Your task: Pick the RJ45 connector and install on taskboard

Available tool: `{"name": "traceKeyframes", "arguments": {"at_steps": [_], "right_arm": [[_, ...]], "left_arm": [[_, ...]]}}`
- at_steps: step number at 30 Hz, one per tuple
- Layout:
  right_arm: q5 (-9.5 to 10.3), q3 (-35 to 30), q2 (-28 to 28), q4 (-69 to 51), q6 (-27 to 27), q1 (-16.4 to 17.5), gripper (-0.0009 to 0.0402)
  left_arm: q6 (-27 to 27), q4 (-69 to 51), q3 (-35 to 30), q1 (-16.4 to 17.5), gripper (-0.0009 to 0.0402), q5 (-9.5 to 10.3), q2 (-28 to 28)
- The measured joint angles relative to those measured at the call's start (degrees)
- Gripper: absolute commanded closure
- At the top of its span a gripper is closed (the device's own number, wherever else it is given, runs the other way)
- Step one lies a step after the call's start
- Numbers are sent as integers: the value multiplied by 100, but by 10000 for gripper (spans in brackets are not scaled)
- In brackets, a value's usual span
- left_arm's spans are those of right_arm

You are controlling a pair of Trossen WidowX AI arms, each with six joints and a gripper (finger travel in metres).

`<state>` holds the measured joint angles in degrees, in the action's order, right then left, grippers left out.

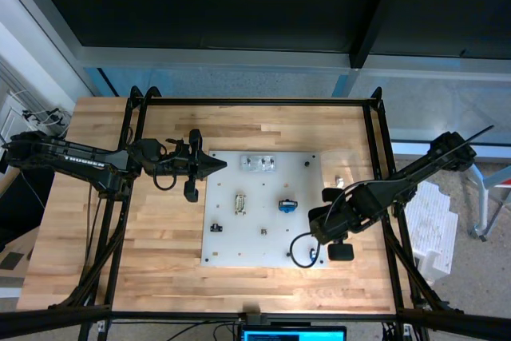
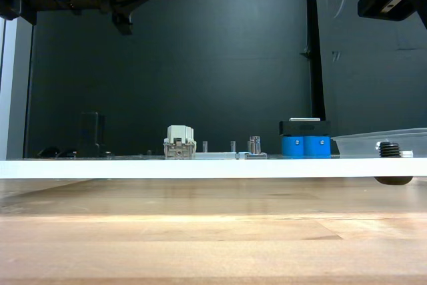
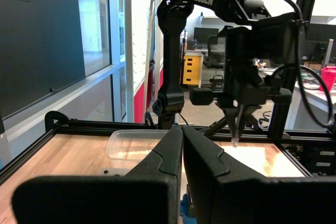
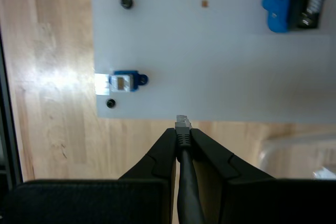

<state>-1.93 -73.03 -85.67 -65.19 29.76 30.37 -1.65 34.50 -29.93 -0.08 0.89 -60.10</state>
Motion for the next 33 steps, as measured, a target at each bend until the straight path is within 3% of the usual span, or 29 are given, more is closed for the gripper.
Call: {"name": "traceKeyframes", "arguments": {"at_steps": [12,33], "right_arm": [[-2,-116,-459,275,142,302,393],[0,-334,-1012,579,323,538,393]], "left_arm": [[0,0,0,0,393,2,0],[2,4,-2,0,393,0,0]]}}
